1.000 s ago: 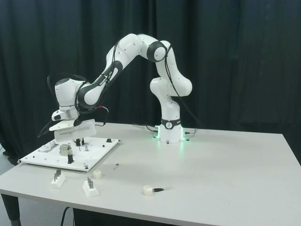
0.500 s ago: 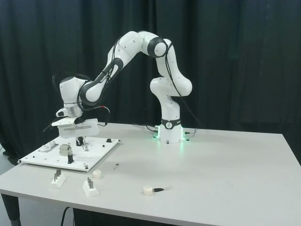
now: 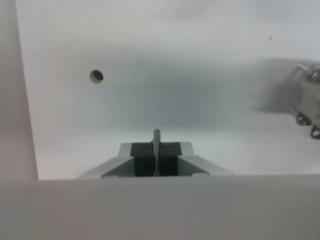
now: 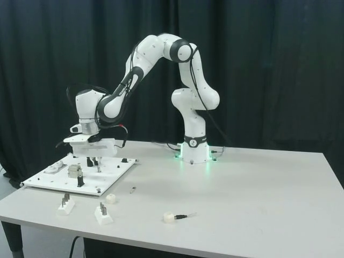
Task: Insert round peg 1.
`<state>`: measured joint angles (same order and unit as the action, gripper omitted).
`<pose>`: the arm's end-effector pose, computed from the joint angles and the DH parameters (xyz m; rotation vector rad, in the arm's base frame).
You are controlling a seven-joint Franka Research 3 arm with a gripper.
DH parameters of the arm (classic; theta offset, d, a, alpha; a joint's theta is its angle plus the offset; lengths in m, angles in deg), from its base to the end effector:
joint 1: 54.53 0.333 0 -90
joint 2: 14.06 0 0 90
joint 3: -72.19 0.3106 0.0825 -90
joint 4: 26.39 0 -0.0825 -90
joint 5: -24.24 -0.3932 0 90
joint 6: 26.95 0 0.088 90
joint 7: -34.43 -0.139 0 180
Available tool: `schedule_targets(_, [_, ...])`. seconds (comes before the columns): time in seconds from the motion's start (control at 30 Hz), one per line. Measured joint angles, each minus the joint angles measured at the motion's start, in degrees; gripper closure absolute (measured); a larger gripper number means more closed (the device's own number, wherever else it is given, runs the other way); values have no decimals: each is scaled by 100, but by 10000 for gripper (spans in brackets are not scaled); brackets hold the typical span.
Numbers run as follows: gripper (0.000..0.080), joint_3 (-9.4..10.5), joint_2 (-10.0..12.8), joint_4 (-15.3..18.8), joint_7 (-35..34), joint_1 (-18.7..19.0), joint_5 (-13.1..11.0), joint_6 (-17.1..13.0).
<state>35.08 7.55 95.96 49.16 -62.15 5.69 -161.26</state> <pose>0.4040 -0.3942 0.2115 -2.9014 1.1171 0.0958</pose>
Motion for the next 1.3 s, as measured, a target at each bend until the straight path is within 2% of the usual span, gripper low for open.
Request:
schedule_targets(0.63, [787,-1,-514,709,-147,64,0,-507])
schedule_targets(1.3, [787,0,-624,1237,-116,142,12,-1084])
